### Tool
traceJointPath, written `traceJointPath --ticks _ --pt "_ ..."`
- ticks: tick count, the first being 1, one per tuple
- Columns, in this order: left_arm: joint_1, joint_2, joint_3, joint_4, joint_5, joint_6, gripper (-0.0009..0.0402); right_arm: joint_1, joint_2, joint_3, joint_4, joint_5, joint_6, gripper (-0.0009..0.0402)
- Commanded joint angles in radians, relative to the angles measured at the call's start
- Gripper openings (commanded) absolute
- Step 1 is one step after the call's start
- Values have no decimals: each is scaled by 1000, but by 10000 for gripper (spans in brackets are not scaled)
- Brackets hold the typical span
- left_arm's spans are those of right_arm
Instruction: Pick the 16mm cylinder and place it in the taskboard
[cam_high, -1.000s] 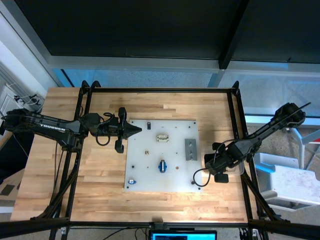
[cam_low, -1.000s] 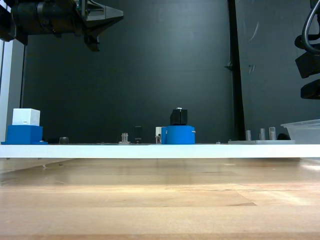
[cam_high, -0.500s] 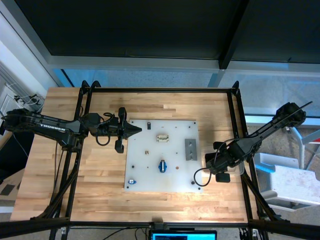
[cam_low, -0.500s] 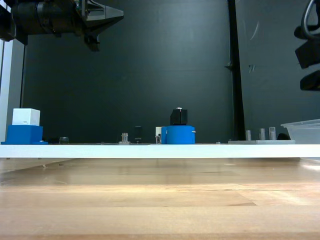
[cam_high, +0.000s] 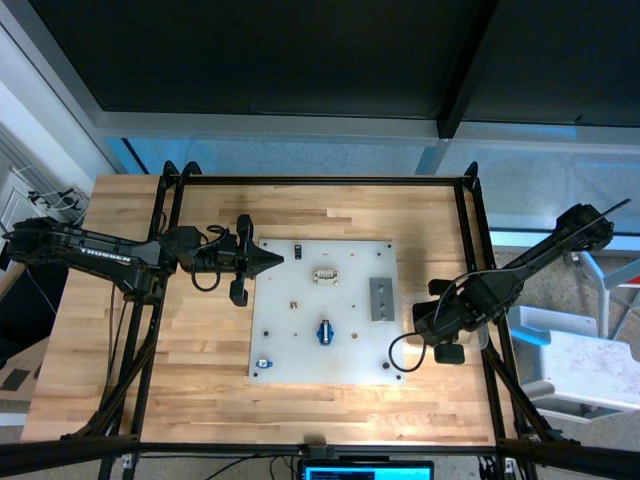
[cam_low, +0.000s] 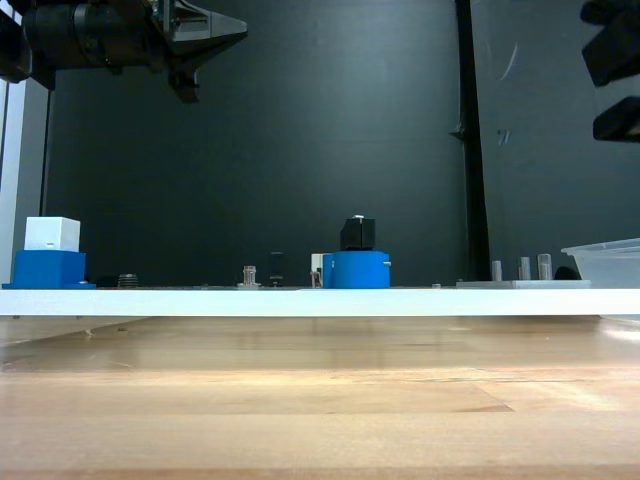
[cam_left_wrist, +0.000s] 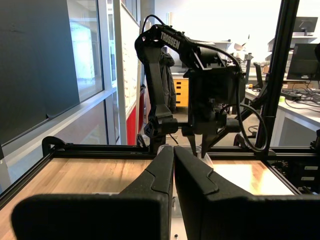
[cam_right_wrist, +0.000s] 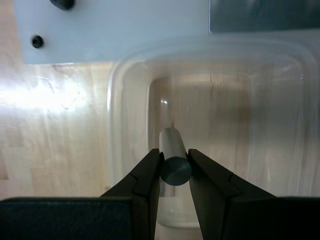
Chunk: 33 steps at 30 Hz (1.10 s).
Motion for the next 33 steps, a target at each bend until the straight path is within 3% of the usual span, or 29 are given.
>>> traceJointPath --ticks 1,10,33 --pt "0 0 0 0 0 0 0 0 0 31 -34 0 1 9" --pt "0 0 0 0 0 0 0 -2 0 111 -98 0 1 9" --pt "0 0 0 0 0 0 0 -47 52 130 -98 4 1 9"
